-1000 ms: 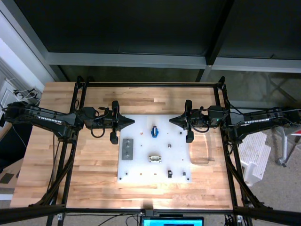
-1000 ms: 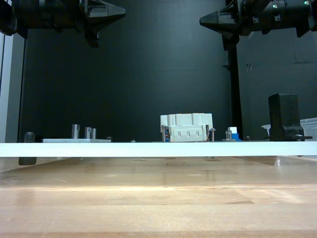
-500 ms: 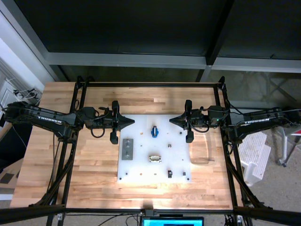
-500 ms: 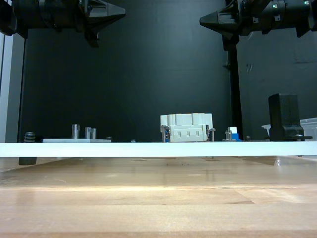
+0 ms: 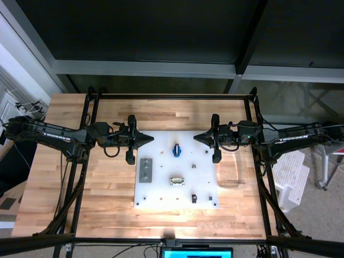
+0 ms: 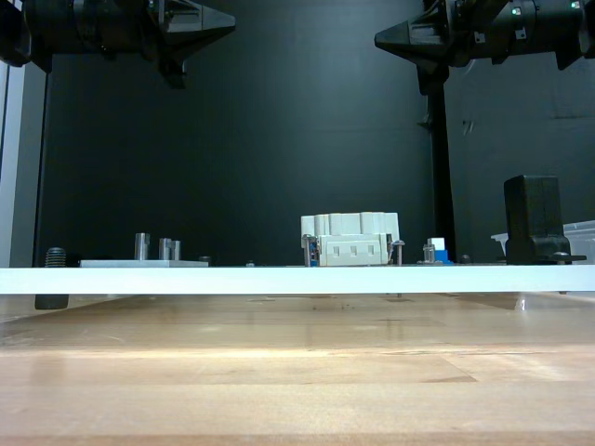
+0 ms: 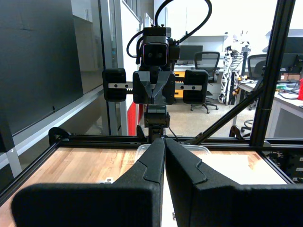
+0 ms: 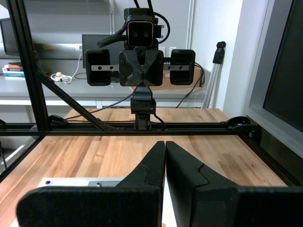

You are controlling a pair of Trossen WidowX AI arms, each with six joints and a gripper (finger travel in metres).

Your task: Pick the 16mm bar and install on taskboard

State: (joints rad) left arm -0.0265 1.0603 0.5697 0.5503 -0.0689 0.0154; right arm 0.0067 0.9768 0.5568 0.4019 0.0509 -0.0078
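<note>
The white taskboard [image 5: 161,194] lies at the table's middle. My left gripper [image 5: 152,138] hovers high over its far left corner, shut with nothing between its fingers [image 7: 154,161]. My right gripper [image 5: 194,137] hovers opposite at the same height over the board's far side, also shut and empty, fingers [image 8: 154,163] touching. The two point at each other, as both wrist views show. A grey plate [image 5: 145,170] with short metal pegs [image 6: 141,246] sits on the board's left part. I cannot tell which piece is the 16mm bar; neither gripper holds it.
On the board are a blue part [image 5: 176,150], a beige connector [image 6: 350,239] and a black block [image 6: 532,218]. A clear tray [image 5: 232,172] lies on the wood just right of the board. A black frame [image 5: 172,97] rims the table.
</note>
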